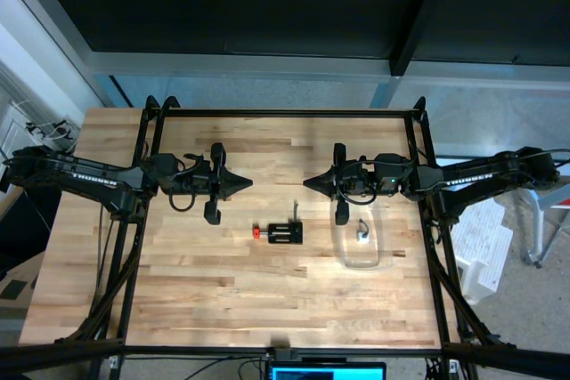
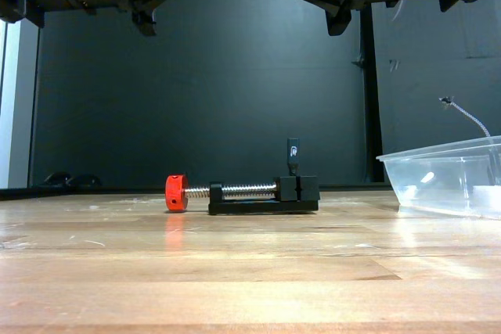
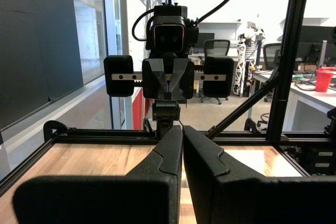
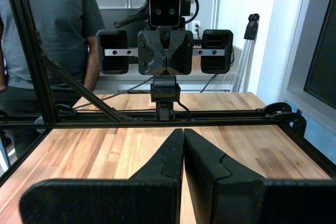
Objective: Pick the USB-C connector and install on taskboard
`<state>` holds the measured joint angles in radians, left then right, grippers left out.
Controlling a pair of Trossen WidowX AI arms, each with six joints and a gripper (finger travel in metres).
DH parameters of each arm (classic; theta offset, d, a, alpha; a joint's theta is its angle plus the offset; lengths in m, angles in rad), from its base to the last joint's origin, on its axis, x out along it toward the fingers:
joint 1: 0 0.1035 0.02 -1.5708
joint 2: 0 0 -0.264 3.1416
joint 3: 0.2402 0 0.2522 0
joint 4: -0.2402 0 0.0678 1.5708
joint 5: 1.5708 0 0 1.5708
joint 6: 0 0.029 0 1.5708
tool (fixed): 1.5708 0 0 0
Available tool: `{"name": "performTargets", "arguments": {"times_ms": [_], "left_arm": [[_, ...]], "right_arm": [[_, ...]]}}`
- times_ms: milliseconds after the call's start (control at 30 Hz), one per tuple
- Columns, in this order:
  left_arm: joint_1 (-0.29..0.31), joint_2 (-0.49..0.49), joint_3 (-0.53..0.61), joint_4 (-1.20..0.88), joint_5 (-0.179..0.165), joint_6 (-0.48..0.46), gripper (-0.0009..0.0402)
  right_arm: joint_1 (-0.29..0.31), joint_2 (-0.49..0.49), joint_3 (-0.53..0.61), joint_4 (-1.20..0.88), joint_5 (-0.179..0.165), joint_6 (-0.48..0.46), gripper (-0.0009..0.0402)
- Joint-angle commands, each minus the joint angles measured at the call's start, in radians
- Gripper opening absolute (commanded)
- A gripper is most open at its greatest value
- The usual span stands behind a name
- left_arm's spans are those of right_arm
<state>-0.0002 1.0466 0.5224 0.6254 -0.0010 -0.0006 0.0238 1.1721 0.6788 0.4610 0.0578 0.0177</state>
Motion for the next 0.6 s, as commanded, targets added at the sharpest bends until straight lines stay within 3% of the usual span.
{"name": "performTargets", "arguments": {"times_ms": [33,400,600], "left_arm": [[0.0,0.0,0.0,0.0,0.0,0.0,0.0],[0.0,0.0,0.0,0.0,0.0,0.0,0.0],[0.0,0.0,0.0,0.0,0.0,0.0,0.0]], "right_arm": [[0.0,0.0,0.0,0.045,-0.05,0.0,0.0],[0.001,-0.001,0.003,0.026,-0.051,0.002,0.0],[0.004,-0.034,0.167,-0.453,-0.051,-0.027,0.0]]}}
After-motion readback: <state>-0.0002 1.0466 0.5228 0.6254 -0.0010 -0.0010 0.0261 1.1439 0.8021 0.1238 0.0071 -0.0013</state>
